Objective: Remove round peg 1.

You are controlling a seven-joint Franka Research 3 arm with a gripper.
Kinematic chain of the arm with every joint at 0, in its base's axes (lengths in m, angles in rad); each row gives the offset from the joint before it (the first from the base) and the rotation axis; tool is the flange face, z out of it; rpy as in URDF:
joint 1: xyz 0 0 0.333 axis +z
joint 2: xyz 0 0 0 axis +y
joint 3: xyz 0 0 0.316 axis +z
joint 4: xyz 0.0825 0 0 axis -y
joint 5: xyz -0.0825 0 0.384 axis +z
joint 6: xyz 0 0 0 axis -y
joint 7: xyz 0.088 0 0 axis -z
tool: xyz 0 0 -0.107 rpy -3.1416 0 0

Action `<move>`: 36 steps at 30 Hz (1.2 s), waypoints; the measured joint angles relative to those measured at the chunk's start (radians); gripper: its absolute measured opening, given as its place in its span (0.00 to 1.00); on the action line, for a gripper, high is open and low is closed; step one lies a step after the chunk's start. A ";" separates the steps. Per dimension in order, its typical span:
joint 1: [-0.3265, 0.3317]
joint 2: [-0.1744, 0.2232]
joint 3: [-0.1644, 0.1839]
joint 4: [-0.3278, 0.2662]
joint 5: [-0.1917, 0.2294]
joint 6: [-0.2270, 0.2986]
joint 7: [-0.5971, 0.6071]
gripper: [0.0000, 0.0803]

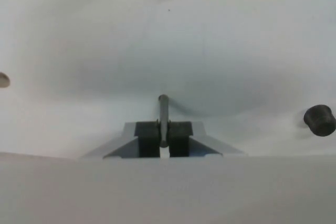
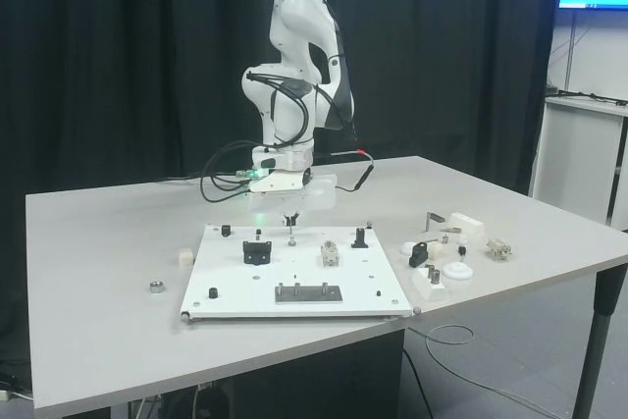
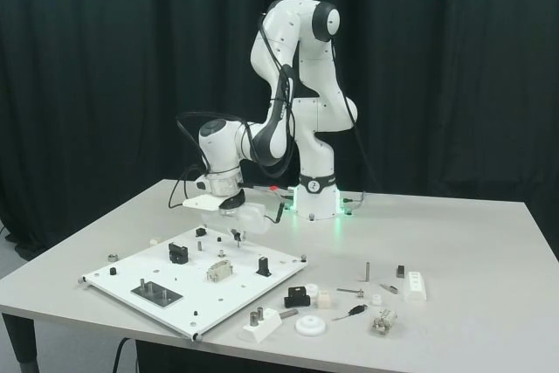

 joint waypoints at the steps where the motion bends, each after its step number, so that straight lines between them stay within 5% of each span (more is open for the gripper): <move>1: 0.000 0.000 0.000 0.000 0.000 0.000 0.000 0.04; 22: 0.000 -0.017 -0.007 0.001 0.000 -0.017 0.048 0.04; 36: 0.000 -0.104 -0.021 0.023 -0.073 -0.094 0.084 0.04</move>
